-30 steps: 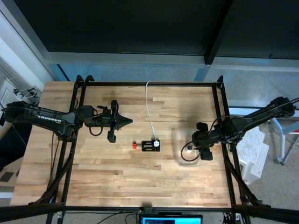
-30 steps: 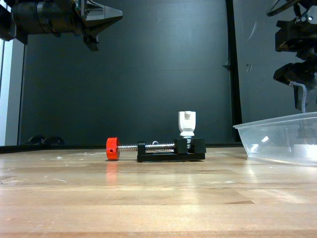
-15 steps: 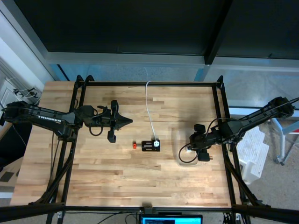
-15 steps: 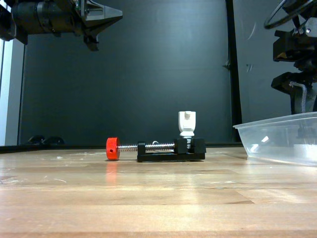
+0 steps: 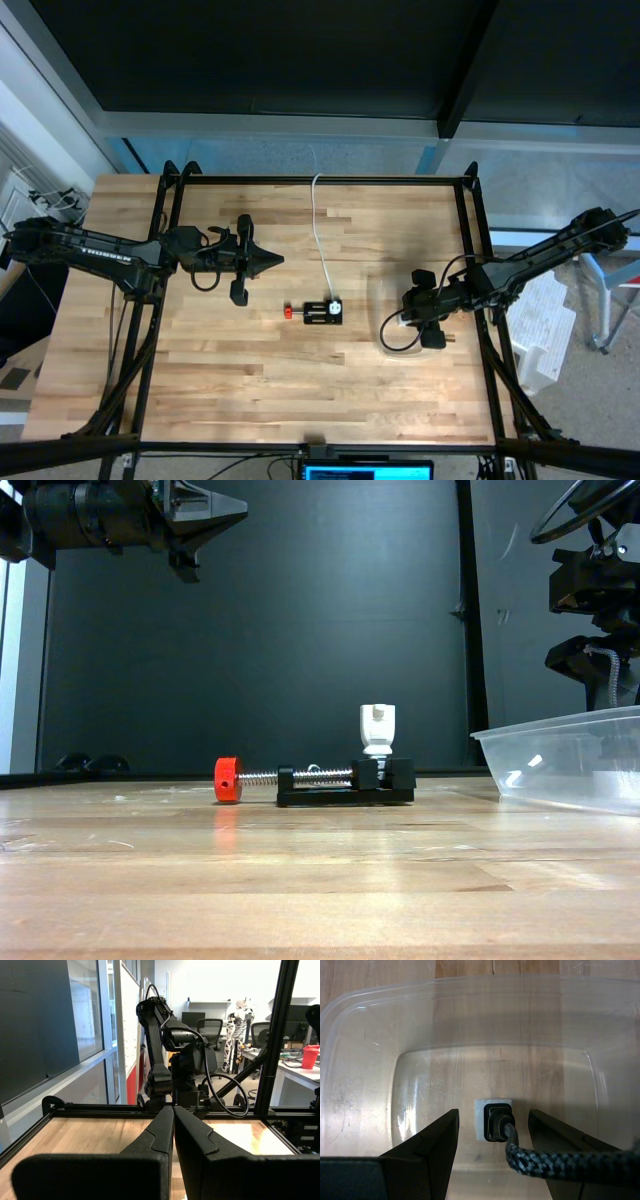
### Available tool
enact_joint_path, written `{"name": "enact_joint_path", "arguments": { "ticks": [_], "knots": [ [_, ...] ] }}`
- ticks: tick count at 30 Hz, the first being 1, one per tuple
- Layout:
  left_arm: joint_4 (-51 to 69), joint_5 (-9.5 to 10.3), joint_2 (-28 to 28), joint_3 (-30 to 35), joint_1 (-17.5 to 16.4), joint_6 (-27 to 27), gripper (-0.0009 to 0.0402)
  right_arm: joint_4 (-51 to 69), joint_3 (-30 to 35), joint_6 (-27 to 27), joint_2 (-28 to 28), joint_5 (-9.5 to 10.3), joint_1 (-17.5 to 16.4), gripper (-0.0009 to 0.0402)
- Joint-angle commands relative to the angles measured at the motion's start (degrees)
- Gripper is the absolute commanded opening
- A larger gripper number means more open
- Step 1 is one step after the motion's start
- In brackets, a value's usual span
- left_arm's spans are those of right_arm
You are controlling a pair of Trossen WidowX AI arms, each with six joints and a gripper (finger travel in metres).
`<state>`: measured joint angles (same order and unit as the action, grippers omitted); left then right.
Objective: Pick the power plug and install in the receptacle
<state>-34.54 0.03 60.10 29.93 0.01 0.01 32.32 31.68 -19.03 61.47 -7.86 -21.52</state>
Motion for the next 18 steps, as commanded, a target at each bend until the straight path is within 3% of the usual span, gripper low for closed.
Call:
{"name": "enact_joint_path", "arguments": {
  "ticks": [1,15,18],
  "knots": [
    [0.0,0.0,0.0,0.0,0.0,0.0,0.0,0.0,-0.1,-0.1,0.0,-0.13,0.0,0.019],
    [0.0,0.0,0.0,0.0,0.0,0.0,0.0,-0.3,-0.4,-1.1,0.0,-0.33,0.0,0.0084],
    [0.0,0.0,0.0,0.0,0.0,0.0,0.0,-0.3,-0.4,-1.6,0.0,-1.66,0.0,0.0058]
  ]
}}
